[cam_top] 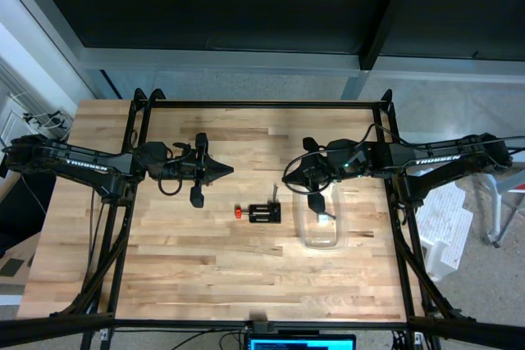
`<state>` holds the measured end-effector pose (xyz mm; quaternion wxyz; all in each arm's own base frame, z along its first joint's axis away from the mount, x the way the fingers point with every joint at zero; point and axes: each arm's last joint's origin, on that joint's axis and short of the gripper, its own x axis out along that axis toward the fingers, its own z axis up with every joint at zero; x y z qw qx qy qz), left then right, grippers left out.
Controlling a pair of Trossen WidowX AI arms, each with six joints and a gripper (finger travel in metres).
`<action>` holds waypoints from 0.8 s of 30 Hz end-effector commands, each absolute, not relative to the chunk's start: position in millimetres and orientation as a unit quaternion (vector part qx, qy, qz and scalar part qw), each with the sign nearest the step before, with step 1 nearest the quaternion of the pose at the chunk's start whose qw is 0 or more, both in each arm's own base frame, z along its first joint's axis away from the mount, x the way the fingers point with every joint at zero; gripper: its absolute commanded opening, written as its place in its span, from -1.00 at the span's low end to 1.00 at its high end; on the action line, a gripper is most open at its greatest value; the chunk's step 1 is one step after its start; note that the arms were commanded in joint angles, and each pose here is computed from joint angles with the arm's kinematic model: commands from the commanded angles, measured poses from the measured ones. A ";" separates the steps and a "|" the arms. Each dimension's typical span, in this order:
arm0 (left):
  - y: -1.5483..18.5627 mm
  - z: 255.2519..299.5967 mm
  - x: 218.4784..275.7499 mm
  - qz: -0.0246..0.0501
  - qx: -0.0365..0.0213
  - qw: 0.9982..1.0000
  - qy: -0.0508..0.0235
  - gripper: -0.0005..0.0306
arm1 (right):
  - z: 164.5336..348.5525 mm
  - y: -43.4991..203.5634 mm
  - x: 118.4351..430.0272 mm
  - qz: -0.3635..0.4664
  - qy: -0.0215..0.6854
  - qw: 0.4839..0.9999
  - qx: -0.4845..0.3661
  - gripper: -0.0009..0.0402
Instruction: Remove the USB-C connector from taskboard and place in the container
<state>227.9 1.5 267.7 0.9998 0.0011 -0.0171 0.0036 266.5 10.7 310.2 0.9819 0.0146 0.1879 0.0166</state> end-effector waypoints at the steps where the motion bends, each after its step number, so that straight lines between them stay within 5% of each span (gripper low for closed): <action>1: 1.5 267.6 228.0 0.004 0.001 1.000 -0.017 -0.96 | 306.1 4.3 266.8 0.043 0.131 0.990 0.022 -0.96; 11: 1.5 267.6 228.0 0.003 0.001 1.000 -0.017 -0.96 | 294.3 -8.5 264.7 0.016 0.034 0.999 0.018 -0.96; 24: 1.5 267.6 228.0 0.003 0.001 1.000 -0.017 -0.97 | 279.6 -10.4 258.9 0.012 -0.010 1.000 0.021 -0.96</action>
